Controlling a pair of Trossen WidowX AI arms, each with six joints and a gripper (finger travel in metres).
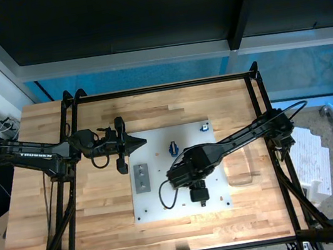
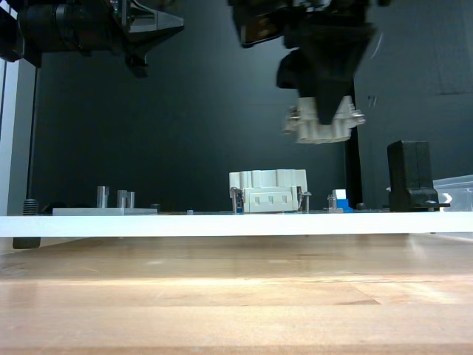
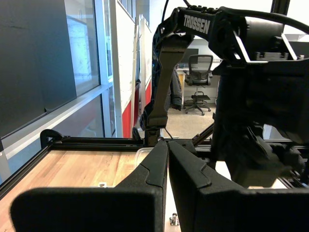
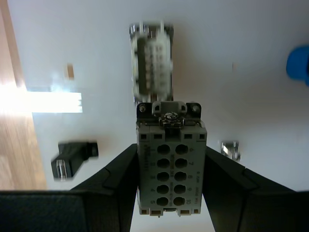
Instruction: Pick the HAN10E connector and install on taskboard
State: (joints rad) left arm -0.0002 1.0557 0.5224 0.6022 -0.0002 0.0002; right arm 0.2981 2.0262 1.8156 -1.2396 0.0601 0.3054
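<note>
Hovering above the board (image 1: 166, 204), right claw (image 4: 171, 159) clamps the connector (image 2: 321, 126), probably to line up with the socket (image 4: 150, 65); left claw (image 1: 133, 143) parked out of the way, pinched empty, at the board's 10 o'clock

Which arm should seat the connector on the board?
Right. The right gripper holds the connector above the board, near the socket; the left gripper is shut, empty, at the far-left corner.
</note>
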